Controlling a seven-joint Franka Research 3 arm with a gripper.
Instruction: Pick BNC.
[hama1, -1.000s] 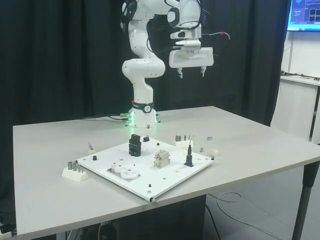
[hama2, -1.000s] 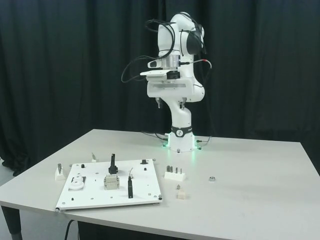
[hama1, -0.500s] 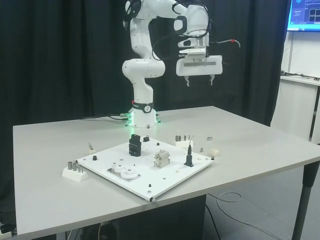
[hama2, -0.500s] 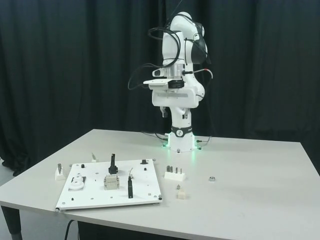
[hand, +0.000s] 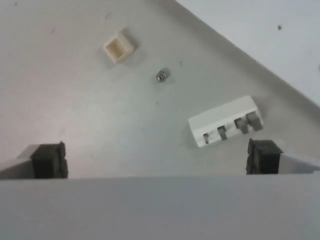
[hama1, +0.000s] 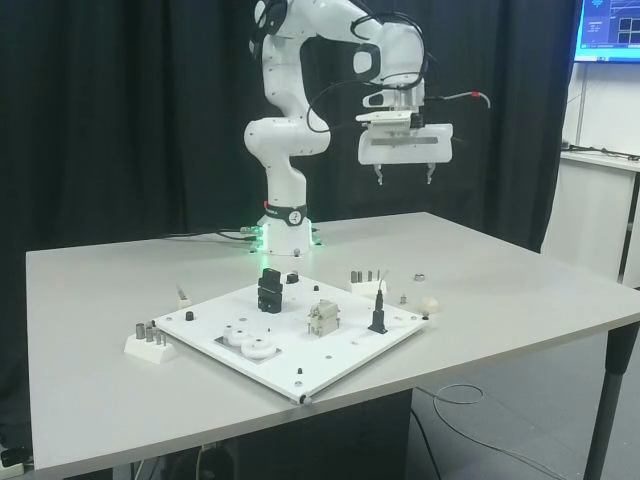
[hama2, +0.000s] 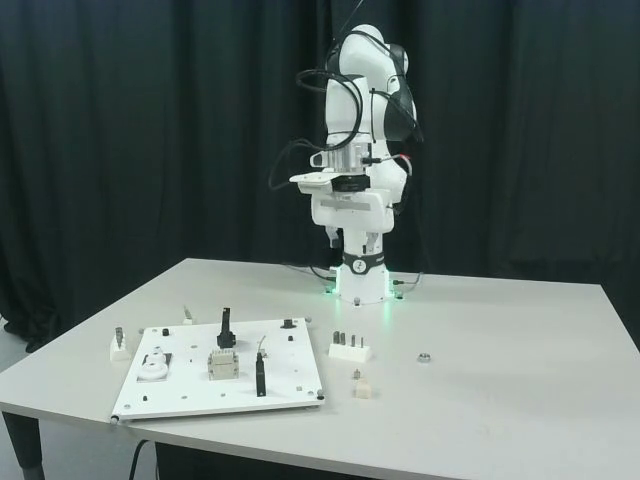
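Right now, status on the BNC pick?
Gripper high over the table, jaws open, empty. BNC not identifiable from here. Nothing between it and the white board.

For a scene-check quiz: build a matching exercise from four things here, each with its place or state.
1 claw
2 white board
3 pin block
4 nut

a holds upright pins, beside the board
b open, high above the table
c lies on bare table, farthest from the board
d carries mounted parts

Pairs: 1-b, 2-d, 3-a, 4-c

Small parts on white board (hama1: 300, 340) too tiny to identify; BNC indistinguishable.
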